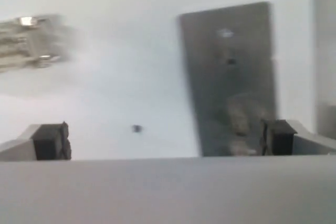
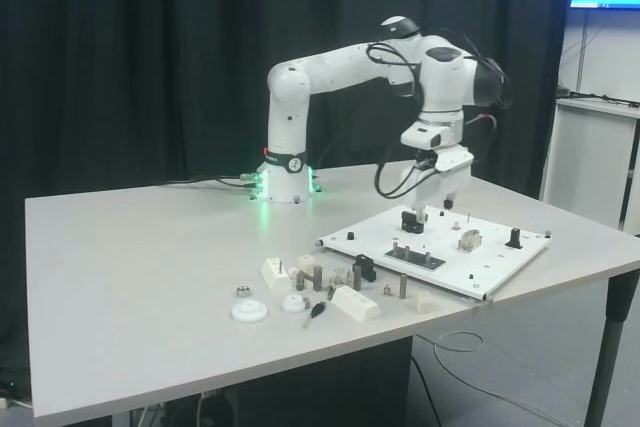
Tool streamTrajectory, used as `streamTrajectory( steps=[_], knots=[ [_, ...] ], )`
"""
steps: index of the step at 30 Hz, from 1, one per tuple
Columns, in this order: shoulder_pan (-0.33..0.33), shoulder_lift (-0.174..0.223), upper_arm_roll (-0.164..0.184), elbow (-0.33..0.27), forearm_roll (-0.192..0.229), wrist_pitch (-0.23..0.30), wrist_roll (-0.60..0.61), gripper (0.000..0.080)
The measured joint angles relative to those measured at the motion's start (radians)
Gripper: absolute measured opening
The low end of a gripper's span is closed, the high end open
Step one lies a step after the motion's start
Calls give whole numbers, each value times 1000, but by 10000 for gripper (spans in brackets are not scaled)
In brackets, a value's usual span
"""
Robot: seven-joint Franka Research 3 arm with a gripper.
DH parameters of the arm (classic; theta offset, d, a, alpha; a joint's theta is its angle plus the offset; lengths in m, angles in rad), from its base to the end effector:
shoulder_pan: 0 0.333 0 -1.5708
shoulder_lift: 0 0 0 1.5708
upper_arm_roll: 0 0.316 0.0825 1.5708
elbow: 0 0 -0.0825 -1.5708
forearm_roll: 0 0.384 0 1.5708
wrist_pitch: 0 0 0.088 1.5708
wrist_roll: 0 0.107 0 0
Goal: Remove round peg 1.
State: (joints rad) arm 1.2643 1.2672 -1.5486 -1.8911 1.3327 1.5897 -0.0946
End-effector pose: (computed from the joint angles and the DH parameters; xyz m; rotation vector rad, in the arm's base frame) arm 0.5967 0.0688 0.2899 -2.9636 0.7812 0.1142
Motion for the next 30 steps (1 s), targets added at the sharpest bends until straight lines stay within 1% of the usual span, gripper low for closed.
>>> streamTrajectory(
  steps=[8, 14, 20, 30],
  knots=[
    [117, -8, 0, -25, -23, -2, 109, 800],
    [200, -9, 0, -40, -32, 3, 186, 800],
    [272, -9, 6, -50, -36, 21, 247, 800],
    [373, -9, 35, -75, -39, 72, 314, 800]
  ],
)
